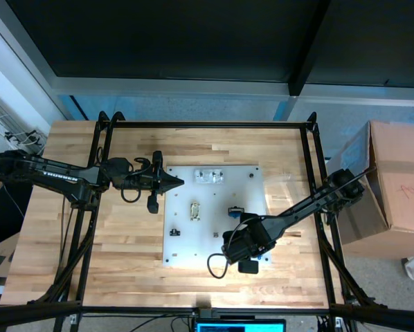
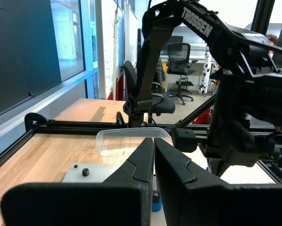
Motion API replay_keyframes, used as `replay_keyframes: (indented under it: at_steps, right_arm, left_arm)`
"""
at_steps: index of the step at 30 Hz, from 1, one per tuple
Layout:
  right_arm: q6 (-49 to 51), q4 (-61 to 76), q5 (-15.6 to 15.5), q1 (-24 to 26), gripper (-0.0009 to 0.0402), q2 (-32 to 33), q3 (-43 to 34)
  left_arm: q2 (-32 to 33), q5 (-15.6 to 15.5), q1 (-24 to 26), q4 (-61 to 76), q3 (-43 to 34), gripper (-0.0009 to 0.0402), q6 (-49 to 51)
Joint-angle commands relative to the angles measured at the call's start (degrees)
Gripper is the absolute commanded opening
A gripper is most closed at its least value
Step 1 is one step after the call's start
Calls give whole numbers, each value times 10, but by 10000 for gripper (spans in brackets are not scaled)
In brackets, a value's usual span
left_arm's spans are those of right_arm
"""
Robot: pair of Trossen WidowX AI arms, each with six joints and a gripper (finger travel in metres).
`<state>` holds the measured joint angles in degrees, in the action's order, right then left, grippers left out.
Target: Unfasten the M12 nut and place it in the container
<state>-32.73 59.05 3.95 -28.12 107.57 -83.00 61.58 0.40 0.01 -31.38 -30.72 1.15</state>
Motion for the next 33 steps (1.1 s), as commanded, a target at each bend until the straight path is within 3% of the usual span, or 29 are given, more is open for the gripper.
replay_keyframes:
  at_steps: [1, 3, 5, 22, 23, 26, 28, 30, 33]
  right_arm:
    - [1, -3, -72, 0, 0, -2, -10]
    - [3, -9, -102, 0, 0, -2, -12]
    - [9, -23, -113, -1, 0, -1, -9]
    - [24, -70, -107, -2, 0, 52, 1]
    - [29, -66, -92, -2, 0, 52, 1]
    - [23, -11, 28, -2, 0, 49, -4]
    - [20, 33, 73, -2, 0, 45, -13]
    - [15, 48, 83, -2, 0, 40, -18]
    - [10, 47, 67, -2, 0, 29, -18]
  left_arm:
    - [0, 0, 0, 0, 0, 0, 0]
    - [0, 0, 0, 0, 0, 0, 0]
    - [0, 0, 0, 0, 0, 0, 0]
    - [0, 0, 0, 0, 0, 0, 0]
    - [0, 0, 0, 0, 0, 0, 0]
    - [0, 0, 0, 0, 0, 0, 0]
    - [0, 0, 0, 0, 0, 0, 0]
    - [0, 0, 0, 0, 0, 0, 0]
    - [0, 0, 0, 0, 0, 0, 0]
